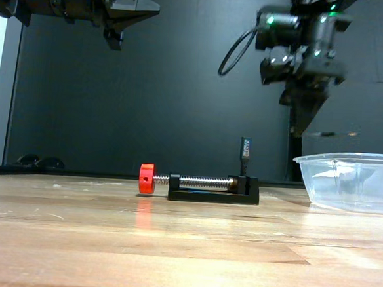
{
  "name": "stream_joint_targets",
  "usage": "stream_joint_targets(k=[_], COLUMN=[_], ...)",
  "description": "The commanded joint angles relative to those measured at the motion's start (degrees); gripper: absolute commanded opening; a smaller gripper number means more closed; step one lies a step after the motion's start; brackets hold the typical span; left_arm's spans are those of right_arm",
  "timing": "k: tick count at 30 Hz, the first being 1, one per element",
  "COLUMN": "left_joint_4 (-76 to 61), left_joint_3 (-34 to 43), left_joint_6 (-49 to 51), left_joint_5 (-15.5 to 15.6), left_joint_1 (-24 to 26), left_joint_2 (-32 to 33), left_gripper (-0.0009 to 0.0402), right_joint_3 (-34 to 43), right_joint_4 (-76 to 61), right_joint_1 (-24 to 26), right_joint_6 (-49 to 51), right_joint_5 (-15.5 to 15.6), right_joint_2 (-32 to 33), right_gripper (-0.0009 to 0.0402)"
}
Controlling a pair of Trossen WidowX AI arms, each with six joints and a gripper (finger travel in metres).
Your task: Remove the USB-C connector from the USB-C receptacle and place in the container
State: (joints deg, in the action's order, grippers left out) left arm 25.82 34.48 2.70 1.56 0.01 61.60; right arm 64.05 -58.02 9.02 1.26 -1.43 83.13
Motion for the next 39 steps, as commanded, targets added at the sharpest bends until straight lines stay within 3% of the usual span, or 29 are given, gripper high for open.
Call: stream_joint_targets(k=[1, 5, 11, 17, 30, 34, 39], left_joint_4=[0.02, 0.0, 0.0, 0.0, 0.02, 0.0, -0.07], left_joint_3=[0.02, 0.02, 0.02, 0.02, 0.02, 0.02, 0.02], left_joint_6=[0.0, 0.0, 0.0, 0.0, 0.0, 0.0, 0.0], left_joint_5=[0.0, 0.0, 0.0, 0.0, 0.0, 0.0, 0.0], left_joint_1=[-0.02, -0.02, -0.02, -0.02, -0.02, 0.0, -0.02], left_joint_2=[0.0, 0.0, 0.0, 0.0, 0.0, 0.0, 0.0], left_gripper=[0.0, 0.0, 0.0, 0.0, 0.0, 0.0, 0.0], right_joint_3=[-0.76, -2.56, -5.07, -6.93, -7.17, -6.49, -6.29], right_joint_4=[-1.16, -1.07, -0.76, 0.28, 0.46, 1.92, 8.96], right_joint_1=[-7.15, -14.75, -20.81, -21.05, -21.0, -20.74, -18.69], right_joint_6=[-1.55, -5.86, -11.39, -13.42, -14.27, -13.7, -12.63], right_joint_5=[-0.02, -0.11, -0.55, -0.7, -1.07, -1.7, -2.29], right_joint_2=[-1.36, -2.58, -2.71, -2.71, -2.82, -3.91, -6.84], right_gripper=[0.0, 0.0, 0.0, 0.0015, 0.0195, 0.0209, 0.0196])
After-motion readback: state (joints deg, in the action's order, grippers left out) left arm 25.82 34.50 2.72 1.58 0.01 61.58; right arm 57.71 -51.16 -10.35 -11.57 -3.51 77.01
